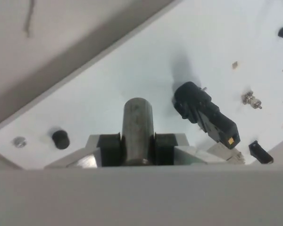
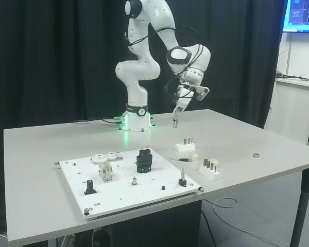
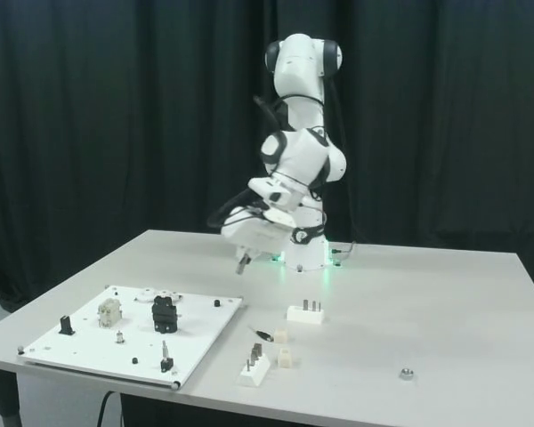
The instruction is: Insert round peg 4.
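My gripper point(image 1: 137, 149) is shut on a grey round peg point(image 1: 137, 129) that stands out past the black pads point(image 1: 109, 148). In the first room view the gripper point(image 2: 176, 119) hangs tilted high above the table, behind the white peg holder point(image 2: 186, 147). In the second room view the gripper point(image 3: 241, 262) hangs between the white board point(image 3: 133, 342) and the arm's base. In the wrist view the white board point(image 1: 146, 66) lies below, with a black block point(image 1: 203, 113) on it.
The board point(image 2: 126, 180) carries a black block point(image 2: 144, 160), small black posts point(image 2: 89, 187) and white fittings point(image 2: 105, 171). A second white peg holder point(image 2: 210, 169) and a small white piece point(image 2: 193, 157) stand to the board's right. A metal ring point(image 2: 256, 154) lies farther right.
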`<action>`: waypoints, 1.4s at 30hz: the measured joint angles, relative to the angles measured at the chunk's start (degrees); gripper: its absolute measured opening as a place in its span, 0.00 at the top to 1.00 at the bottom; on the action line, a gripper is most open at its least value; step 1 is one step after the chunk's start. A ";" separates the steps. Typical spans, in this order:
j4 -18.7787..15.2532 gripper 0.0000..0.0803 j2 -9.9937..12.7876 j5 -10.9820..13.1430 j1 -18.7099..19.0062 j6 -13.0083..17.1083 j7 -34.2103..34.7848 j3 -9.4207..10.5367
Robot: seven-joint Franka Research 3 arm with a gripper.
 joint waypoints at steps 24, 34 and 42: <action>6.90 0.81 8.19 12.17 -1.02 10.74 -3.81 -13.11; 12.40 0.81 12.07 22.62 -2.80 8.28 -10.77 -14.93; 18.69 0.81 15.31 29.39 -3.35 1.25 -15.82 -15.94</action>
